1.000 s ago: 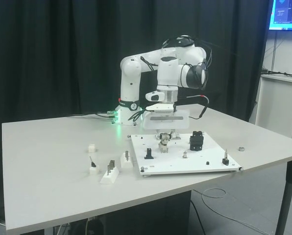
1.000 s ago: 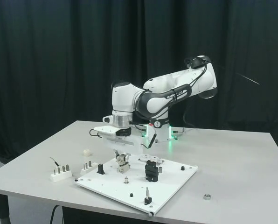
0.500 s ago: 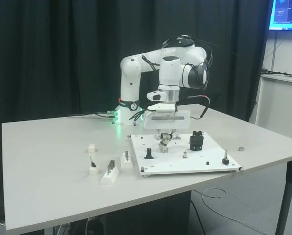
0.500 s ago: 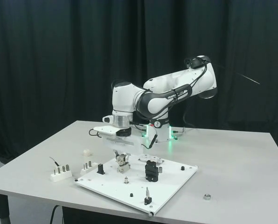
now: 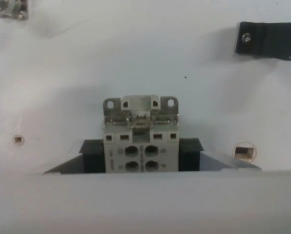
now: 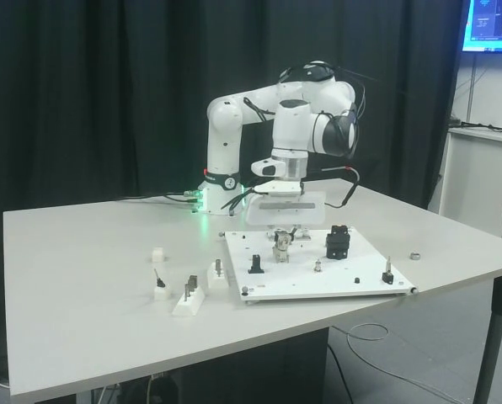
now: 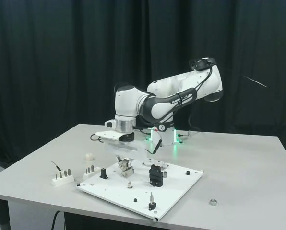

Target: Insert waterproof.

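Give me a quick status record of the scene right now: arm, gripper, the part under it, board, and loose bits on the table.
arm: white arm reaching over the white board
gripper: gripper just above the connector; finger state not visible
connector: grey connector with four round holes, seated in a black holder on the board
board: also carries a black block and small black posts
table: grey table with small white holders beside the board, a white cube, a small ring
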Tool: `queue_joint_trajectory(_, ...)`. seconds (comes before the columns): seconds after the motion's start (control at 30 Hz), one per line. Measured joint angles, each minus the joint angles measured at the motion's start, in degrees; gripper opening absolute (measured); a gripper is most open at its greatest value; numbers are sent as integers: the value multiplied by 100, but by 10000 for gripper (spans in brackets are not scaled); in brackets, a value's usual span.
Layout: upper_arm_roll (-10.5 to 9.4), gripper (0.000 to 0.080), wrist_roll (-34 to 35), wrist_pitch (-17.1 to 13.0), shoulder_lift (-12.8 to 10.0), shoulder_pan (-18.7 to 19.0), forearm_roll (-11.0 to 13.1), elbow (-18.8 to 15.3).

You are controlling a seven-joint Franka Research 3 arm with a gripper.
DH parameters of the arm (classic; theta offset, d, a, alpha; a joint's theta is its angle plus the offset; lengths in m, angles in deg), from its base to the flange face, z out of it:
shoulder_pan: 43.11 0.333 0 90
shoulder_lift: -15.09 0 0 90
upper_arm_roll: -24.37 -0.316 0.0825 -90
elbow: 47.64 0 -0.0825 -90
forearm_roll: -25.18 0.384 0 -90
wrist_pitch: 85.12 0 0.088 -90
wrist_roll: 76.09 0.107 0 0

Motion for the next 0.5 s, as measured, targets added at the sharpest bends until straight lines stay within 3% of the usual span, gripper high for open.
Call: queue_joint_trajectory(0.5,-64,310,16,7,9,-104,9,56)
